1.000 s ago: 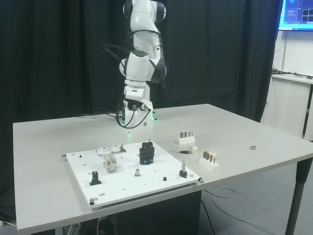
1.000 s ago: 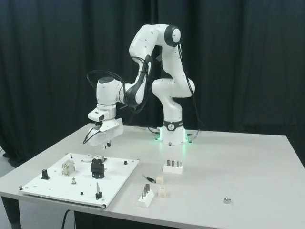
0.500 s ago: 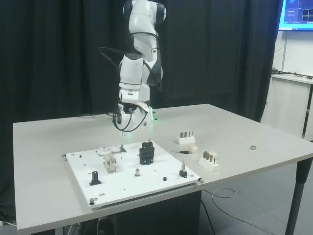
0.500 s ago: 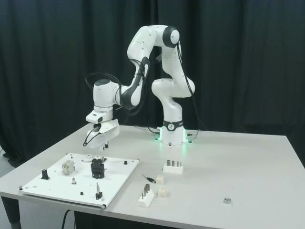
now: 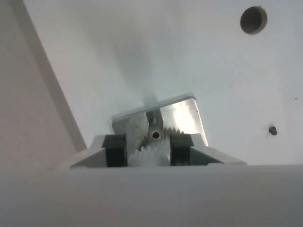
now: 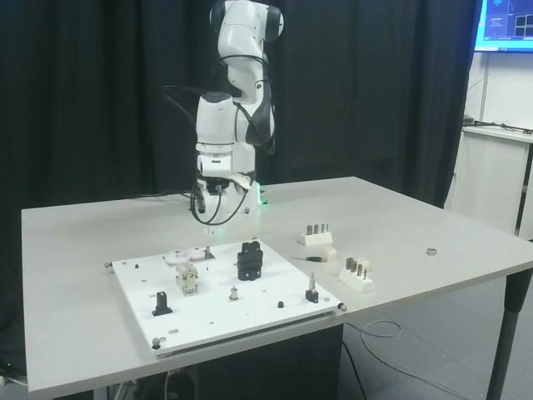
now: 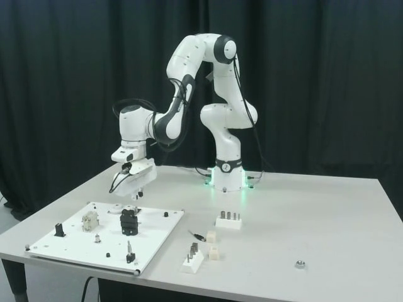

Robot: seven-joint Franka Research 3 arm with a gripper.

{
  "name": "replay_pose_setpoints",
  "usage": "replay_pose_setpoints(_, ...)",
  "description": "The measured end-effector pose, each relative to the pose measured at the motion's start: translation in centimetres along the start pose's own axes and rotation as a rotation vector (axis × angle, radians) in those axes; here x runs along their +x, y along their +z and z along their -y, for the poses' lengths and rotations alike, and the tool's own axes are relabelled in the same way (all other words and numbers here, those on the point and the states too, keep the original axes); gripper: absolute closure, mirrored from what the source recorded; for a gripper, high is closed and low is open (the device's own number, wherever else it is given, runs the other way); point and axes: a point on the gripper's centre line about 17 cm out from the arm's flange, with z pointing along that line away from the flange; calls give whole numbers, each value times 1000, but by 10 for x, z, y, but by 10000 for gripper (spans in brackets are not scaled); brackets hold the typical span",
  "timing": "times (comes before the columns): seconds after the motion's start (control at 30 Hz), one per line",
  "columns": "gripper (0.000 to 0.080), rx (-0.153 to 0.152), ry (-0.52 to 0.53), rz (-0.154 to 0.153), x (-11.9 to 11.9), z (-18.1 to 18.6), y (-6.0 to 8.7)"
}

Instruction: Insert small gear.

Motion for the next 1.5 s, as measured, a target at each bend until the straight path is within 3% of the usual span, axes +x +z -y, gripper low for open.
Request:
replay_pose_setpoints(0.8,611,-14,12,-29,-1,-14,6)
replay_pose_setpoints(1.5,611,-14,-5,-33,-4,-16,17)
